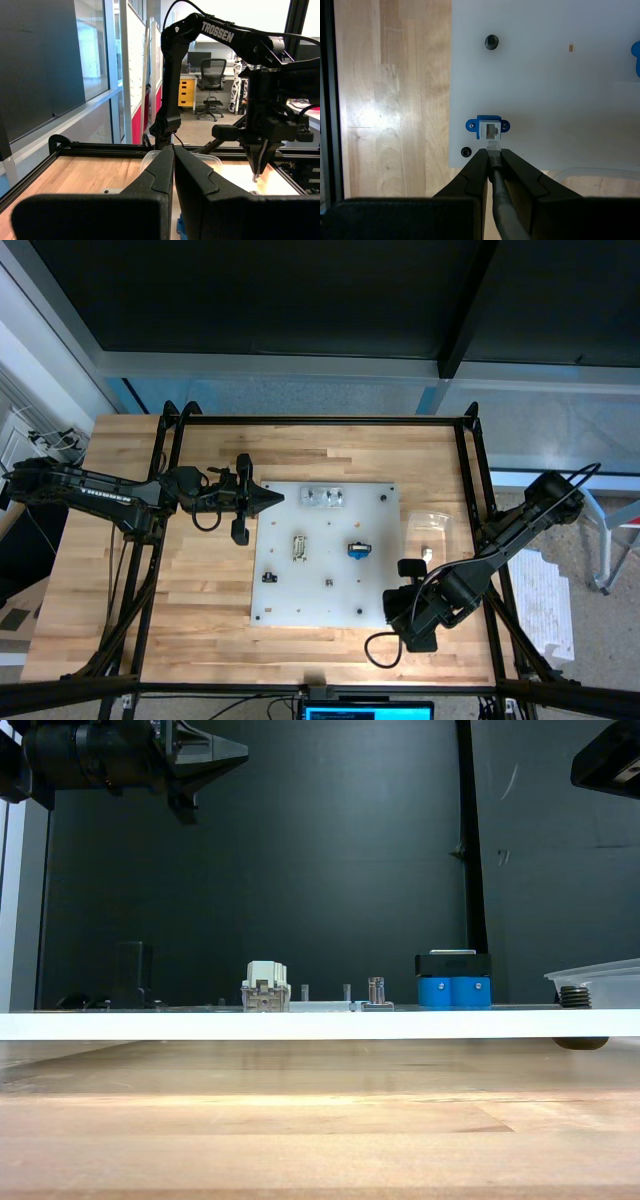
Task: Pick the RJ45 connector and install on taskboard
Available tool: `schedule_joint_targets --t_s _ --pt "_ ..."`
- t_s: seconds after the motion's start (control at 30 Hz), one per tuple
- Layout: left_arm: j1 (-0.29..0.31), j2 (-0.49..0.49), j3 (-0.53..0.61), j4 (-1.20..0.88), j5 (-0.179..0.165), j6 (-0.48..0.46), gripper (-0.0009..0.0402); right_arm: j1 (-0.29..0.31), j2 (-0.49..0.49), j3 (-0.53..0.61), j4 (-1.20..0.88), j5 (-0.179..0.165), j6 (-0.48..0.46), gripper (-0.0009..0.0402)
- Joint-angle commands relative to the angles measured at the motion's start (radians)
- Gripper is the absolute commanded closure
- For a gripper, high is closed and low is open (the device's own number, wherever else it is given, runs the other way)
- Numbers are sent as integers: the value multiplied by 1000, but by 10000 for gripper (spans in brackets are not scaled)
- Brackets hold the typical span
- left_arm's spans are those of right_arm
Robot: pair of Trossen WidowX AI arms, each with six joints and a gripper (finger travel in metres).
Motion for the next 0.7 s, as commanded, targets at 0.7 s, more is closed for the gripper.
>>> schedule_joint_targets --t_s 0.7 --pt "0 0 0 0 0 0 393 -21 51 -2 44 0 -47 391"
